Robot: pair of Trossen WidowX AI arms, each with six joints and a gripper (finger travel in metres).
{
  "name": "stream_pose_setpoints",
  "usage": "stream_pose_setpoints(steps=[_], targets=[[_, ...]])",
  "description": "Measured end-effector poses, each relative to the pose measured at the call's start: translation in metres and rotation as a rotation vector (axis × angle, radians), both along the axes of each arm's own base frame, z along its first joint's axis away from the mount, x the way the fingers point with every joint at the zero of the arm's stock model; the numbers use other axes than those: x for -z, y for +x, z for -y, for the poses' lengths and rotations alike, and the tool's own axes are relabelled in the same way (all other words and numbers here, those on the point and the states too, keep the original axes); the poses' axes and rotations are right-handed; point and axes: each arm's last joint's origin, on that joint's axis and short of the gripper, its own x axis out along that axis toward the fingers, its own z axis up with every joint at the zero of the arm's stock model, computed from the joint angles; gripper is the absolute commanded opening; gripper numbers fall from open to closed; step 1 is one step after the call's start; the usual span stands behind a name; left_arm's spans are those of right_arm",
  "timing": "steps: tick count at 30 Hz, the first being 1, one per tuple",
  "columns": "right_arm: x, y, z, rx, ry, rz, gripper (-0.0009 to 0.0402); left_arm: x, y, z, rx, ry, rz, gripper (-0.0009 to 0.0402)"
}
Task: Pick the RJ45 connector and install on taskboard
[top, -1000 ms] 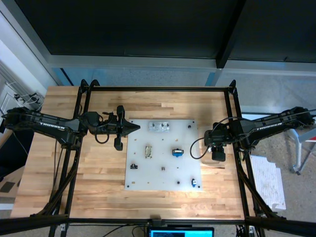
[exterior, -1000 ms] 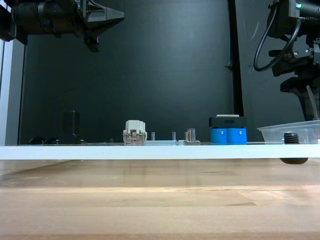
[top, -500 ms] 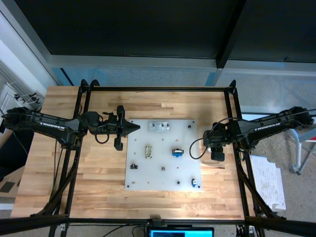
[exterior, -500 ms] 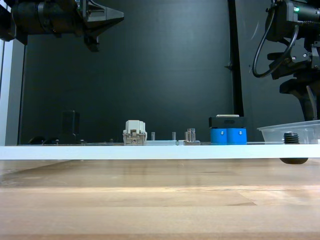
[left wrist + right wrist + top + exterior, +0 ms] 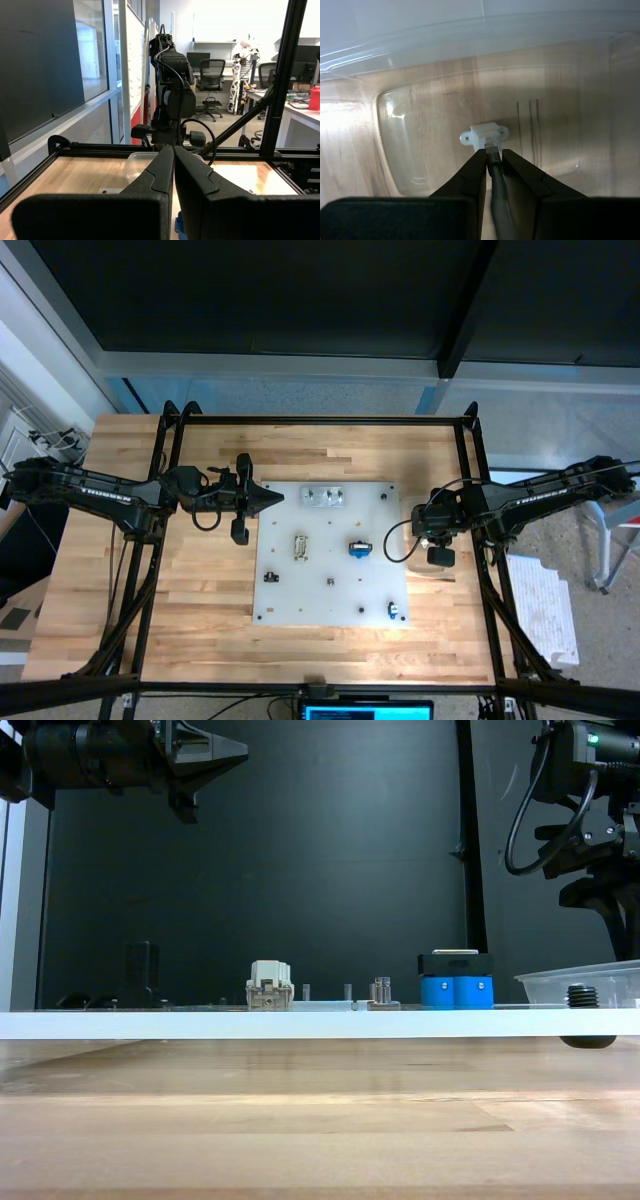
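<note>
Right gripper [image 5: 492, 152] closed on the RJ45 connector [image 5: 484, 135], inside the clear tray [image 5: 385, 130].
Pick step in hand. The next move calls for lifting clear of the tray wall, then carrying it to the taskboard [image 5: 300, 590]. Left gripper [image 5: 270, 498] is closed, empty, raised over the taskboard's left edge.

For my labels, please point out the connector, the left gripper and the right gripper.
connector [image 5: 484, 135]: right wrist view, its whitish head.
left gripper [image 5: 173, 148]: left wrist view, tips of shut jaws, high by the left edge of the board [image 5: 300, 592].
right gripper [image 5: 493, 152]: right wrist view, tips, shut on connector over the tray [image 5: 545, 988].
</note>
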Motion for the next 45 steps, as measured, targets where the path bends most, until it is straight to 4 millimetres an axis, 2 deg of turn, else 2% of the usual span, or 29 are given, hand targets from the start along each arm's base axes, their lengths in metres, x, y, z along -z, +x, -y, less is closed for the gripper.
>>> stream_pose_setpoints(steps=[6,16,30,45], targets=[[0.000,0.000,0.000,-0.001,0.000,0.000,-0.0002,0.000,0.000,0.000,0.000,0.000,0.000,0.0000],[-0.001,0.000,0.000,-0.001,0.000,0.002,0.0000,0.000,0.000,0.000,0.000,0.000,0.000,0.0000],[-0.012,0.001,0.000,-0.031,-0.002,0.021,0.0000,0.000,0.000,0.000,0.000,0.000,0.000,0.0000],[-0.011,-0.005,0.004,-0.033,0.044,0.017,0.0000,0.000,0.000,0.000,0.000,0.000,0.000,0.0000]])
